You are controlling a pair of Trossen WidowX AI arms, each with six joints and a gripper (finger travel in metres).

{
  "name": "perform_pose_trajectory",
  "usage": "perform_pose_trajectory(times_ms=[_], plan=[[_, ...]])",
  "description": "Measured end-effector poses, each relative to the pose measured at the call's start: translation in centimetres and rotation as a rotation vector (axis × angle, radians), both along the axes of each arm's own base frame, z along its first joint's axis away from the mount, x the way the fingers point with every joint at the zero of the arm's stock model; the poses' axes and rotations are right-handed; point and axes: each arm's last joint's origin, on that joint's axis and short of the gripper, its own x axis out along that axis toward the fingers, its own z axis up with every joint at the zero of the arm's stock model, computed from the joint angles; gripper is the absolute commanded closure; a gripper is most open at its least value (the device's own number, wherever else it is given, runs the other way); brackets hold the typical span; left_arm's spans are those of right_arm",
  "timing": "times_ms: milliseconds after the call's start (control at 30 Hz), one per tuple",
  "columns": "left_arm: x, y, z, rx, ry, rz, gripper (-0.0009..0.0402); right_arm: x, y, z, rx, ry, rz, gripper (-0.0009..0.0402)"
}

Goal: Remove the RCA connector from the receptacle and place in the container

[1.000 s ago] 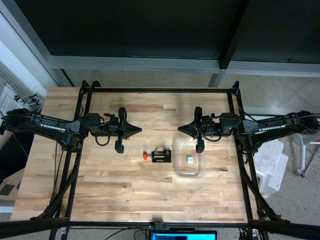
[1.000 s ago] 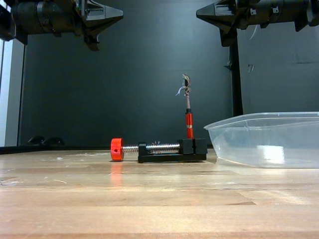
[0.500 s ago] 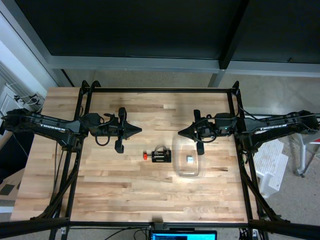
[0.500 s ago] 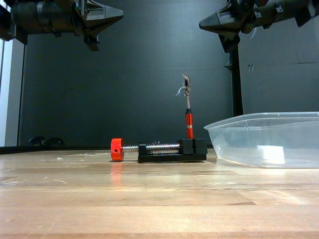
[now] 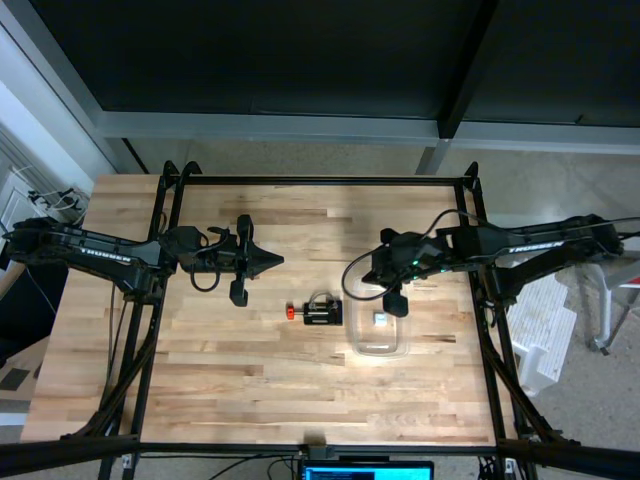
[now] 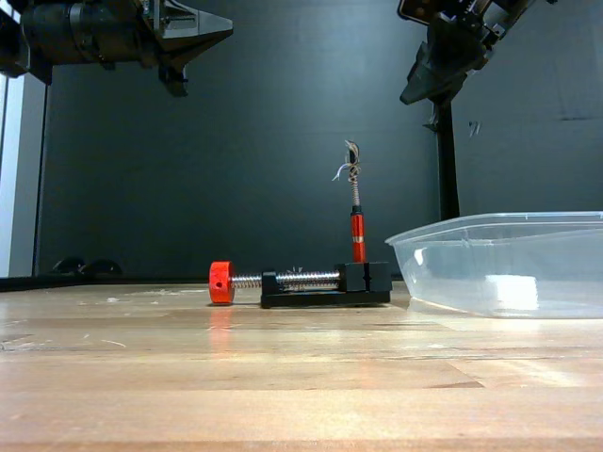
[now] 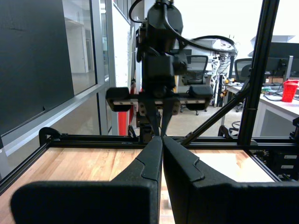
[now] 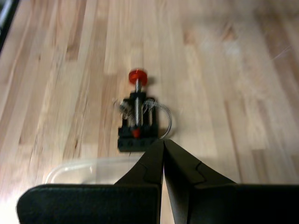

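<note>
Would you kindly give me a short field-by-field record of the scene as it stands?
RCA connector: upright, seated in receptacle
receptacle: on table, just left of container
container: holds small white-grey piece
left gripper: shut, raised at left, away from parts
right gripper: shut, angled down above container's edge, pointing toward receptacle

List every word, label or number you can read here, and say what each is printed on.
"TROSSEN": on the left arm, whose shut left claw hangs high over the table.
White lettering on the right arm: too blurred to read; its shut right claw points down at the black clamp.
Nothing else readable.
</note>
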Motion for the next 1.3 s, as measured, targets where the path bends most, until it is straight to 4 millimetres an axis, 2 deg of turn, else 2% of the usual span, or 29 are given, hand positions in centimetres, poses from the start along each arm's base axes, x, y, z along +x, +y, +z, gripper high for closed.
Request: perform_pose_trajectory(times_ms=[333, 433, 733, 867, 1033, 1300], plan=[[0.0, 0.0, 0.0, 0.000, 0.000, 0.000, 0.0393, 2.9, 1.2, -1.4, -0.035, 0.155, -0.007, 0.0389], [0.0, 0.0, 0.0, 0.000, 0.000, 0.000, 0.0393, 3.7, 1.6, -1.9, -0.043, 0.176, -0.006, 0.0367], [0.0, 0.0, 0.0, 0.000, 0.000, 0.000, 0.0393, 6.3, 2.9, -4.0, -0.049, 0.246, -0.017, 0.0261], [0.0, 0.0, 0.0, 0.000, 0.000, 0.000, 0.0393, 7.4, 3.2, -4.6, -0.063, 0.285, -0.021, 0.0228], [0.0, 0.0, 0.0, 0.000, 0.000, 0.000, 0.0393, 8.5, 3.4, -5.4, -0.063, 0.310, -0.030, 0.0207], [0.0, 0.0, 0.0, 0.000, 0.000, 0.000, 0.0393, 10.0, 3.8, -7.0, -0.072, 0.352, -0.025, 0.0204]])
